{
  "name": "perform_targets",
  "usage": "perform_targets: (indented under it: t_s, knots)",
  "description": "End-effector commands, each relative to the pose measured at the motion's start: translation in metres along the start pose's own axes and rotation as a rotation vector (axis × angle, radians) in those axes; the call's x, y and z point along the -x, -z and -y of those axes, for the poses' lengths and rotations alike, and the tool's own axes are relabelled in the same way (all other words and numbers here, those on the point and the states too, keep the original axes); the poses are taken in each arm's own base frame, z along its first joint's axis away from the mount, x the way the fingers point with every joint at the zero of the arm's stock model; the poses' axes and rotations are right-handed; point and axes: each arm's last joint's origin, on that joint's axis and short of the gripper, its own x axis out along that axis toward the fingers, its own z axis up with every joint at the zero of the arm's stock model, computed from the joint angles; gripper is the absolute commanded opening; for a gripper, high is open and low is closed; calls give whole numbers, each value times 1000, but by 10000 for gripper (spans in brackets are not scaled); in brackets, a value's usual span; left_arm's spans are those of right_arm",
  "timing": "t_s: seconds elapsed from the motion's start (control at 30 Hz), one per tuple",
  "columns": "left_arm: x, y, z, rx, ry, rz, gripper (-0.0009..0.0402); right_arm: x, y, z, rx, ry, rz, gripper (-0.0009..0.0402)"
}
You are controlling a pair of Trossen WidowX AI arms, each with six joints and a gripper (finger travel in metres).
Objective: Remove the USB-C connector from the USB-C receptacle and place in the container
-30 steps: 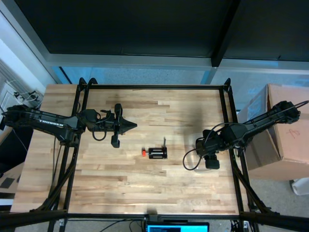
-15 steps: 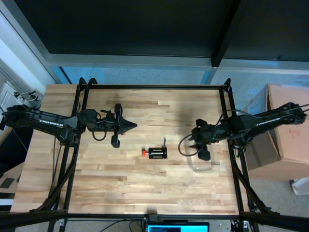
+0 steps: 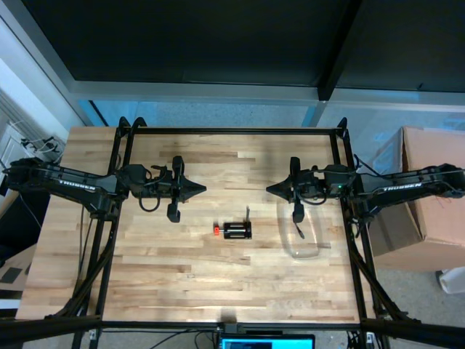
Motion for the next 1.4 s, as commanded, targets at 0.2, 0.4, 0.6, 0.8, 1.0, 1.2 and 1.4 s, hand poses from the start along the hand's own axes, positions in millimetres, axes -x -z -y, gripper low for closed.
perform_targets:
  t_s: [0.2,0.4,0.6,0.8,1.0,1.2,1.4]
  knots:
    - [0,0,0,0,0,0,0,3,13,14,-43,-14,72,0]
    - [0,0,0,0,0,0,0,2,5,16,-52,-5,95,0]
    - [0,0,0,0,0,0,0,0,-4,16,-55,-2,74,0]
    - [0,0,0,0,0,0,0,0,-6,16,-76,3,82,0]
    - [0,0,0,0,0,0,0,0,-6,16,-76,6,82,0]
    - [0,0,0,0,0,0,0,0,-5,16,-76,6,79,0]
    - [0,0,0,0,0,0,0,0,-5,16,-76,6,79,0]
